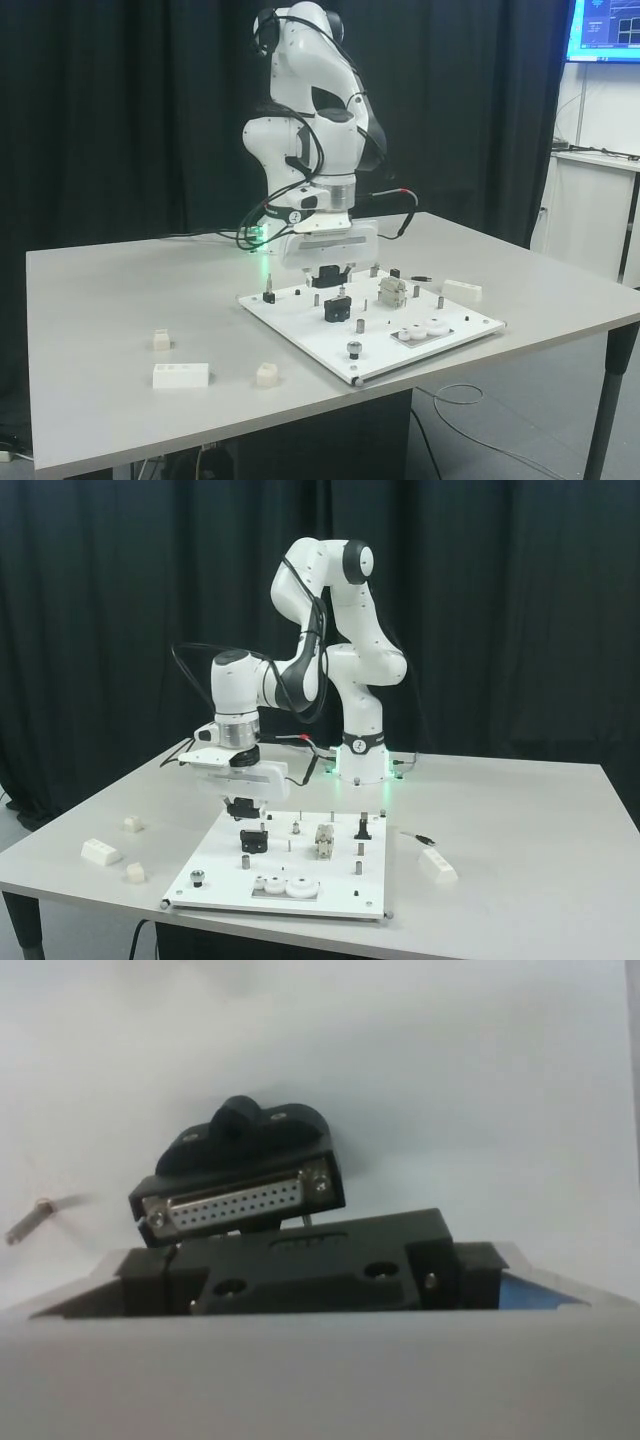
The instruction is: Place D-SUB.
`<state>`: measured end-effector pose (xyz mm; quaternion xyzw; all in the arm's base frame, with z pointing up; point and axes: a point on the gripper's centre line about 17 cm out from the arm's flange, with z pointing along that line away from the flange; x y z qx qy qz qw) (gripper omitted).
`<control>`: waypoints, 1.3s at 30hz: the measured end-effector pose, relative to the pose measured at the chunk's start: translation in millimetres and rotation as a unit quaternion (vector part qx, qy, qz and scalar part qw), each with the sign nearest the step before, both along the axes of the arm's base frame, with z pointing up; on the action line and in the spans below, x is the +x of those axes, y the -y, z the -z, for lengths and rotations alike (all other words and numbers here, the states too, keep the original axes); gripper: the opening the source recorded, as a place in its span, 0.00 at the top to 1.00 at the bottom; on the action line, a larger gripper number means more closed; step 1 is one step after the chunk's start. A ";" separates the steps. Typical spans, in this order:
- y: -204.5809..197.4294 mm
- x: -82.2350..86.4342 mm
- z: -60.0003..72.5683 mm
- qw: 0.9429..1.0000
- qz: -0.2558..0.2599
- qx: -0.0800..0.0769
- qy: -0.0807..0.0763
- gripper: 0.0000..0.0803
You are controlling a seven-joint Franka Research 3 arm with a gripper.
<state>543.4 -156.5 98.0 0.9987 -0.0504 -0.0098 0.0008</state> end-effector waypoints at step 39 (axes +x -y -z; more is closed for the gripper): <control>47.7 10.1 -14.4 0.999 -0.012 -0.037 0.024 0.28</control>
